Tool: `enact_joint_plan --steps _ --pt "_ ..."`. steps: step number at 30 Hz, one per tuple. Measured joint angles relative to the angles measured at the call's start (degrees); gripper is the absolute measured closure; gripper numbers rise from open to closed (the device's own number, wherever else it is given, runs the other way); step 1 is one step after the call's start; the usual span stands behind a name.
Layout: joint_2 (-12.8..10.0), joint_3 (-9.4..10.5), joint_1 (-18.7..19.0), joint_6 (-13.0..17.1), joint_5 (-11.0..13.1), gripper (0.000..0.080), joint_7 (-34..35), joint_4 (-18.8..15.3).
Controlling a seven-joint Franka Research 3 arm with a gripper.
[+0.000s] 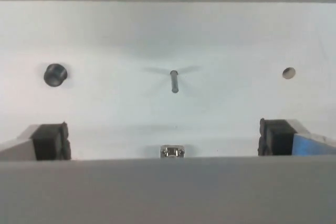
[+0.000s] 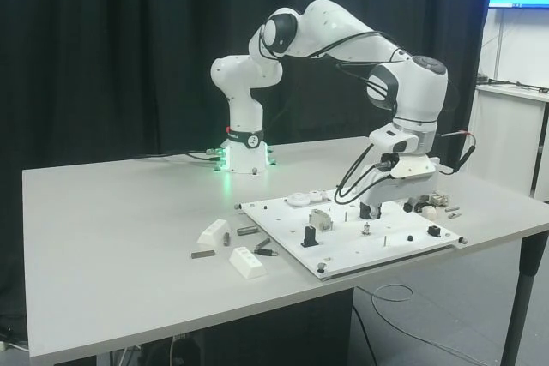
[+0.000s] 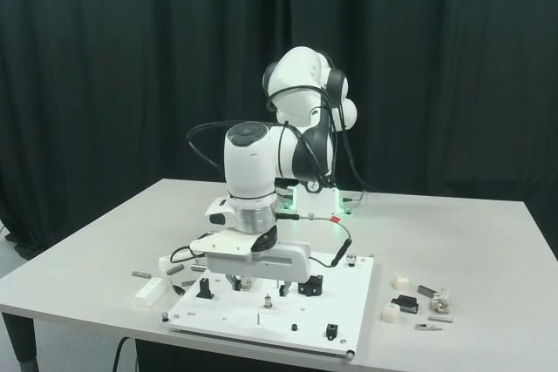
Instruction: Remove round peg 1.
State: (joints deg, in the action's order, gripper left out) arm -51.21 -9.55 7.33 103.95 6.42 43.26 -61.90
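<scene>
The thin grey metal round peg (image 1: 174, 81) stands upright in the flat white assembly board (image 1: 168, 35), and it serves as the landmark here; in the wrist view it rises midway between the two black fingertips (image 1: 51, 141), which are spread wide and grasp nothing, so the tool (image 1: 163, 140) is released and apart from the peg; in the second room view the peg (image 3: 261, 316) stands toward the board's near edge, with the tool (image 3: 260, 283) just behind it and above the board (image 3: 349, 311); beside the peg on the board sits a short black round knob (image 1: 54, 74), and on the peg's other side a small grey round hole (image 1: 289, 73); nearer the tool than the peg lies a small grey metal fitting (image 1: 171, 151); the board lies on the grey tabletop (image 2: 111, 212); well apart from the peg, off the board, lie two white plastic blocks (image 2: 246, 261); the white robot arm (image 2: 343, 32) reaches over from its base.
</scene>
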Motion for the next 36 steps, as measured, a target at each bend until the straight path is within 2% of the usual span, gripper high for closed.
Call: enact_joint_plan --steps 6,21,36 --pt "0.00 0.01 0.04 0.12 0.23 0.0003 0.11 0.35" --pt "0.06 0.00 0.03 1.71 0.77 0.0003 5.95 0.53" --pt "0.56 -0.22 0.03 2.16 -0.14 0.0003 4.00 0.46"
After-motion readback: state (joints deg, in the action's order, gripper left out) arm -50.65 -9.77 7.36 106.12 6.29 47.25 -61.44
